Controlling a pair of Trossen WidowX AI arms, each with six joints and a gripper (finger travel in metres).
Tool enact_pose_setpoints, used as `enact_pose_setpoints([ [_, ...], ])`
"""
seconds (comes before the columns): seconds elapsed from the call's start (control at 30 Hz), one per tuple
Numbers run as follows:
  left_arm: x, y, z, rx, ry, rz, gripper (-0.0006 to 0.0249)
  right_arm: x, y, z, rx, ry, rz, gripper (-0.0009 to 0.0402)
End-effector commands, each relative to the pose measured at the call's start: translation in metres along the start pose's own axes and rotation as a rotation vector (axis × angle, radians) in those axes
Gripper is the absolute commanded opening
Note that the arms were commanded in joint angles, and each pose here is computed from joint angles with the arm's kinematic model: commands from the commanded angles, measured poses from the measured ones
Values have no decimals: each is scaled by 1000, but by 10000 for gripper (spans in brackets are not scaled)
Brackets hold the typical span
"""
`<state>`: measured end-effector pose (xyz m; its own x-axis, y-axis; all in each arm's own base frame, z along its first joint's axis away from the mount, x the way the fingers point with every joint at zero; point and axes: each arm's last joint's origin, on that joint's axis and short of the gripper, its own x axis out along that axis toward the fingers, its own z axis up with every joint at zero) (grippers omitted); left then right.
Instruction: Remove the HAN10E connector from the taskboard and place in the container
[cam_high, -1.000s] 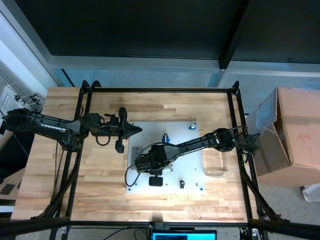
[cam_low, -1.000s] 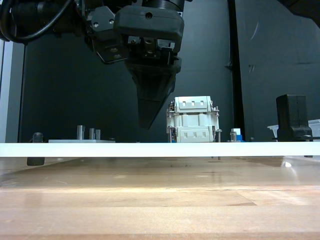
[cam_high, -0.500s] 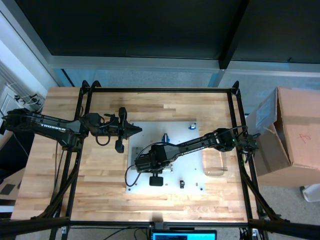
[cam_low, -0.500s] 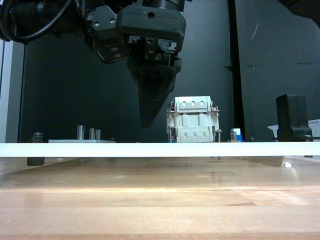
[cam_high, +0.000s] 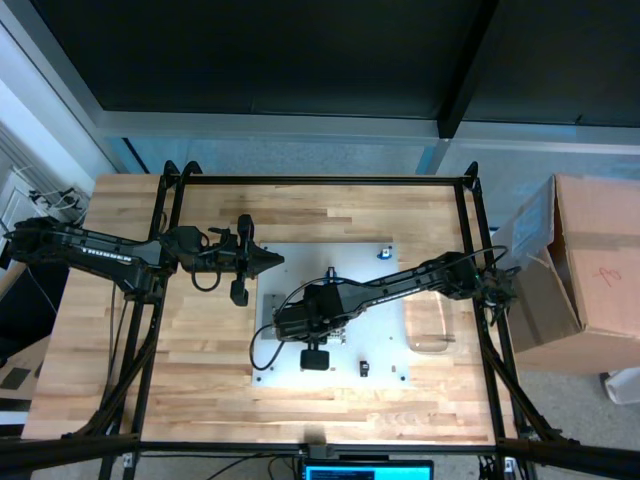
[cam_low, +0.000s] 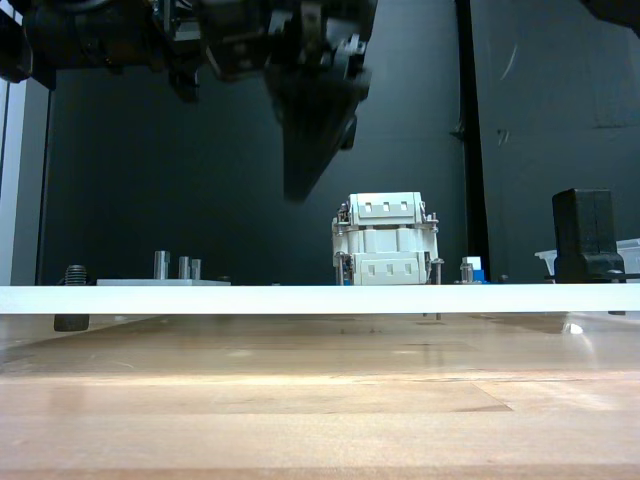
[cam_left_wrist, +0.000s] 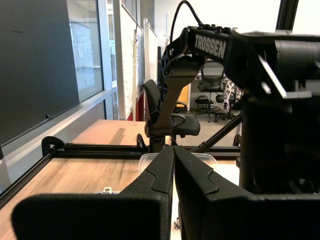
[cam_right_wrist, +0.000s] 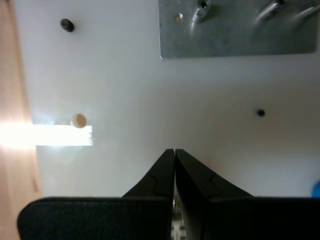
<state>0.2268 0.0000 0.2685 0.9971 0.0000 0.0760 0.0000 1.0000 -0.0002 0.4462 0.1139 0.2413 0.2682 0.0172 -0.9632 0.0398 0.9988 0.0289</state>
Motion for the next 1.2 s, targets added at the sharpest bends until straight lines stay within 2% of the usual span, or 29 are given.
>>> enact_pose_setpoints([
  [0.03,0,0,0,0,-1,0,0,-17,0,-5,9,-1,1,2],
  [0.27,0,0,0,0,0,0,0,-50,-1,-16,0,9,0,2],
  [0.5,0,0,0,0,0,0,0,-70,-5,-28,-24,18,-3,2],
  [0.7,0,0,0,0,0,0,0,-74,-8,-38,-28,26,-14,2],
  [1.07,0,0,0,0,0,0,0,-71,-8,-38,-27,27,-12,2],
  [1.2,0,0,0,0,0,0,0,-71,-8,-38,-31,28,-12,29],
])
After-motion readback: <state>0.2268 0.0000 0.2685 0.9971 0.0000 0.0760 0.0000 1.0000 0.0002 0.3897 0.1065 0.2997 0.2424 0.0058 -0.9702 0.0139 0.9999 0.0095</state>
